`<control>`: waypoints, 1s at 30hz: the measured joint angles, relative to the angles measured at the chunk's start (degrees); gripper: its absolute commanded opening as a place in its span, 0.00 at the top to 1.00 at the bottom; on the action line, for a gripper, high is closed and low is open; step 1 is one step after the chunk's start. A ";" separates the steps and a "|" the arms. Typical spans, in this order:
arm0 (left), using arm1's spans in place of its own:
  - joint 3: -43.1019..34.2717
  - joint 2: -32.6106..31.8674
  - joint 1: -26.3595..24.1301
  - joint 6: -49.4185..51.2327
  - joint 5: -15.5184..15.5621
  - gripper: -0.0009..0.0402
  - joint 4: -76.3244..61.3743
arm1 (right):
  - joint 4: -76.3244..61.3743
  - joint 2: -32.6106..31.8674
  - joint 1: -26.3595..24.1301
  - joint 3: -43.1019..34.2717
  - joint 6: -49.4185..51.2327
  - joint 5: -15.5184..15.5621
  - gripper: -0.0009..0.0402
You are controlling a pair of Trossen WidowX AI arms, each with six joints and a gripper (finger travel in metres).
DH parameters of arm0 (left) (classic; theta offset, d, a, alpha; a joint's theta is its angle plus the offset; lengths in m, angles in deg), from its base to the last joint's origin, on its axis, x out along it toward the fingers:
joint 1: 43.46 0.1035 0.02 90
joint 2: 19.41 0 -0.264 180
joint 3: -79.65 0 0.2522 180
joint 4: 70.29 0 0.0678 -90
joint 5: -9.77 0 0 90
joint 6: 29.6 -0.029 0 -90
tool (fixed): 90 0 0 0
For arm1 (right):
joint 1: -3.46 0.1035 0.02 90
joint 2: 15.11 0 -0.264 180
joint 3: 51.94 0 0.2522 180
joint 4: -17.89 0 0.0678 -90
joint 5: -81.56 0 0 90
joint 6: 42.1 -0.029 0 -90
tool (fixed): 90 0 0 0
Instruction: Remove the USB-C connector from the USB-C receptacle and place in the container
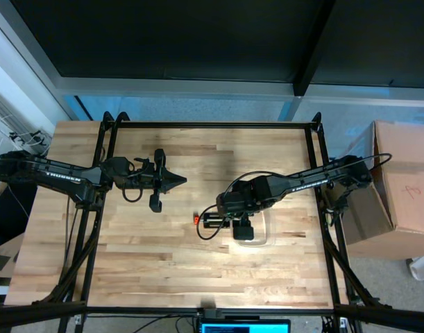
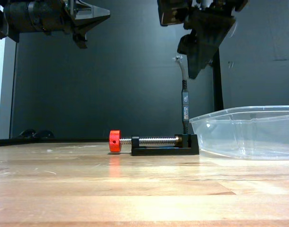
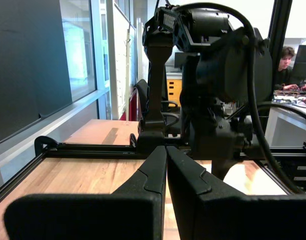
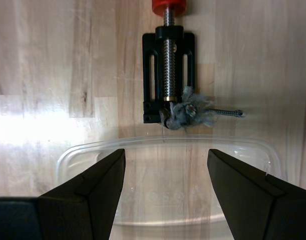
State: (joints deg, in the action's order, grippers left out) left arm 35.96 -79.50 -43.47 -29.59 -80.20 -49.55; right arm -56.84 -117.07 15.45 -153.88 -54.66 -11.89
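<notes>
The right gripper [image 4: 166, 156] hangs high over the clear plastic container [image 2: 243, 124], its fingers [image 4: 95, 186] spread wide with nothing between them; the USB-C connector [image 2: 185, 106] is not in its grasp; the connector stands upright just beyond the fingertips and mostly below them, its lower end seated in the small black vise [image 2: 165, 144] on the wooden table [image 1: 163, 270]; the frayed cable end [image 4: 188, 112] at its top reaches about level with the fingertips but stays outside them, untouched; the vise lies just beside the container's rim, its screw running away from the right gripper to a red knob [image 2: 115, 141] at the far end; the receptacle itself cannot be made out inside the vise. The left gripper [image 1: 184, 180] is held high and well apart from all of this, fingers pressed together on nothing, tips aimed across the table toward the right arm.
</notes>
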 measured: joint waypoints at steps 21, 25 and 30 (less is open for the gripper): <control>0.00 0.00 0.00 0.02 0.02 0.98 0.02 | 3.54 -4.72 -0.02 3.04 0.24 0.02 0.48; 0.00 0.00 0.00 0.00 0.00 0.98 0.02 | 4.83 -4.72 0.00 3.89 0.42 0.00 0.54; -0.02 0.00 0.00 0.00 0.00 0.98 0.02 | 5.77 -4.72 -0.02 4.81 0.50 0.00 0.63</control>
State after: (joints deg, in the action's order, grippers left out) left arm 35.93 -79.50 -43.47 -29.59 -80.20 -49.53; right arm -51.07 -121.79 15.43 -149.07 -54.15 -11.89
